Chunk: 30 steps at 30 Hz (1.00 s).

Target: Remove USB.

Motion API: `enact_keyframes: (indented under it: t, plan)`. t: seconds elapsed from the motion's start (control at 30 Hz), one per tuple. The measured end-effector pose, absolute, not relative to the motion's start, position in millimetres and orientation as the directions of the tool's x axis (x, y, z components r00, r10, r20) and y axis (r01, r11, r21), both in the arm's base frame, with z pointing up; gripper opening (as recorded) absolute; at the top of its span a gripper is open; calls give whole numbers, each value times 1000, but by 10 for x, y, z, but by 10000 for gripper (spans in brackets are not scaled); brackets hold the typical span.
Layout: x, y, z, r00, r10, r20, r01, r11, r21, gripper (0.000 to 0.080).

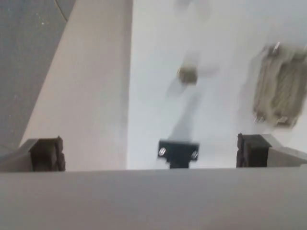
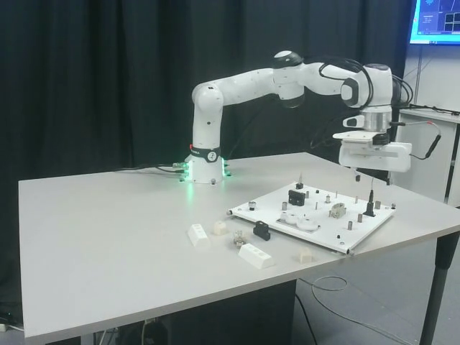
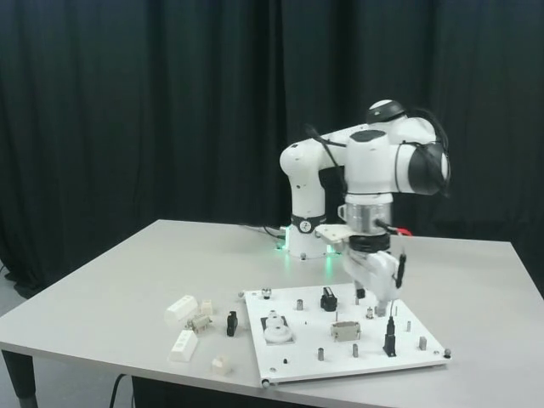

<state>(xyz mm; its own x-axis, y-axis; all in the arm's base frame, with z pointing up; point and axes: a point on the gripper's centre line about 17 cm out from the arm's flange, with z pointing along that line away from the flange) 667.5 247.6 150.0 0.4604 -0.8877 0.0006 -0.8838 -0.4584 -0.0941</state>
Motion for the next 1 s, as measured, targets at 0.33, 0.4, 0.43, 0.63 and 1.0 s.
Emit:
enact_keyframes:
  t: [0.33,0.4,0.43,0.63,1.0]
  plan:
    - [6617,2739,1425,413,-910,36,-907,-414,-74,800]
    - [6596,2765,1406,412,-910,43,-908,-414,-67,800]
    - [6585,2774,1400,413,-910,47,-908,-415,-63,800]
    - [6514,2837,1356,410,-910,59,-910,-413,-46,800]
    - [6379,2932,1267,407,-911,69,-912,-409,-16,800]
